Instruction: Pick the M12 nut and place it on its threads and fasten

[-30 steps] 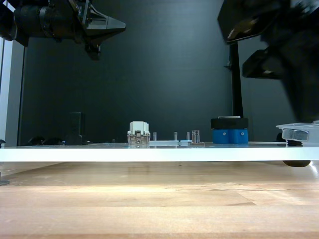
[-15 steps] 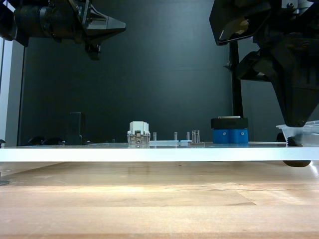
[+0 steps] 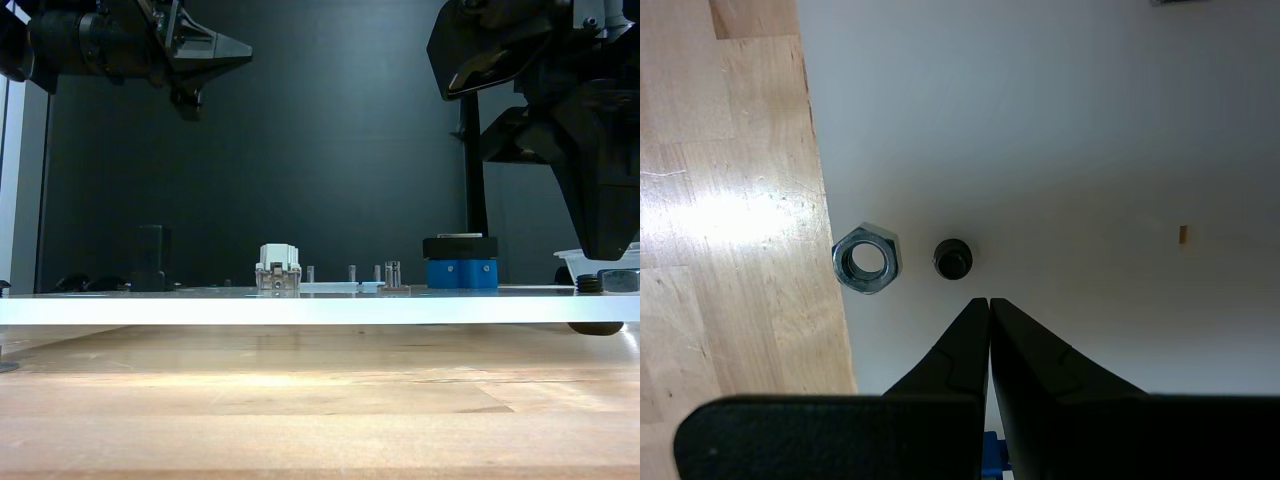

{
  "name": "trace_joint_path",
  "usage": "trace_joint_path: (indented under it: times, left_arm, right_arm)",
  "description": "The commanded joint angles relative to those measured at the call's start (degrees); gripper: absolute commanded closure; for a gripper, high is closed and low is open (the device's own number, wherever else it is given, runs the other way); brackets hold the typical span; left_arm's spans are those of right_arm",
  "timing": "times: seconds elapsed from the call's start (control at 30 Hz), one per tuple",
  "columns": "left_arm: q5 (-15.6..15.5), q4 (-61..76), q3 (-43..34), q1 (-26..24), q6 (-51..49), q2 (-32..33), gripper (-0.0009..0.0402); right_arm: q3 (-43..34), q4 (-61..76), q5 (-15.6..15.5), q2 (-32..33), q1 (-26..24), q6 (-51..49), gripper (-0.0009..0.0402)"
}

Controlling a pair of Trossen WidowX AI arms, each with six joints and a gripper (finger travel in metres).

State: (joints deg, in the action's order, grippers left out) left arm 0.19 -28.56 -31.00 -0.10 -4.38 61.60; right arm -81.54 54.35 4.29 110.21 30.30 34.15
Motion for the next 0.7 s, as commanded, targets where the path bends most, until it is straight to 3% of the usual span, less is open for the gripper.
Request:
trace_joint_path:
  times: [0.03,0.17,0.33,0.5,0.7]
  left_arm:
    - [0.0,-0.02,0.0,0.0,0.02,0.0,0.0393]
    - [0.0,-0.02,0.0,0.02,0.02,0.0,0.0393]
    - [0.0,-0.02,0.0,0.02,0.02,0.0,0.0393]
    - [0.0,-0.02,0.0,0.02,0.0,0.0,0.0393]
    - [0.0,-0.02,0.0,0.02,0.02,0.0,0.0393]
  right_arm:
    - [-0.02,-0.13,-1.38,0.02,0.11,0.02,0.0393]
    - [-0.44,-0.35,-1.4,0.02,0.24,-0.87,0.0393]
    - [-3.45,0.35,-1.57,0.02,1.51,-13.79,0.0383]
    - [-4.2,0.98,-1.55,0.22,2.56,-33.94,0.0339]
    - [-4.2,-0.98,-1.44,2.47,2.58,-37.62,0.0284]
